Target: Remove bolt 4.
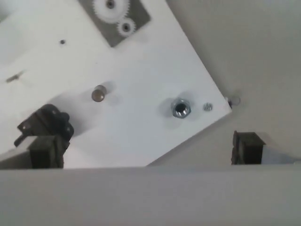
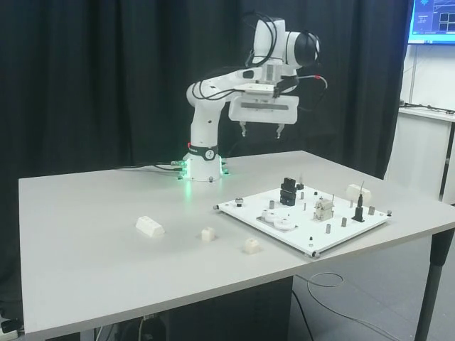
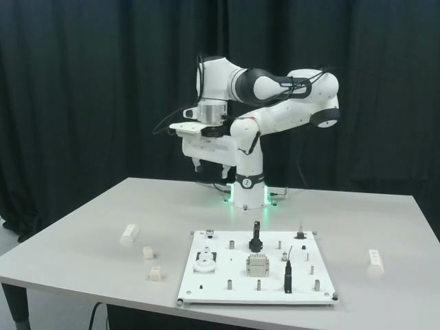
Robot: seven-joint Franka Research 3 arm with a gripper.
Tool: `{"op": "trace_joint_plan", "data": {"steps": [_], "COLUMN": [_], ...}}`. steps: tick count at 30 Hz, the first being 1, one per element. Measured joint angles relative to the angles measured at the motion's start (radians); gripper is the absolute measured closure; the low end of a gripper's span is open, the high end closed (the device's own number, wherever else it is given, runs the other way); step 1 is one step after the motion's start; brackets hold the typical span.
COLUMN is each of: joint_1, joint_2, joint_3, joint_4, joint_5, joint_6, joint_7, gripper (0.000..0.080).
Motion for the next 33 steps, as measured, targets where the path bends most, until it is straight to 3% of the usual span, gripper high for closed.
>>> {"op": "trace_joint_plan", "data": {"steps": [16, 33], "joint_1": [0.010, 0.051], "joint_2": [0.010, 0.010], "joint_3": [-0.008, 0.021], "joint_4": [-0.112, -0.202], "joint_5": [0.003, 0.072], "joint_6": [0.014, 0.052], "joint_7": [0.281, 0.531], "gripper": [0.0003, 0.0003]}}
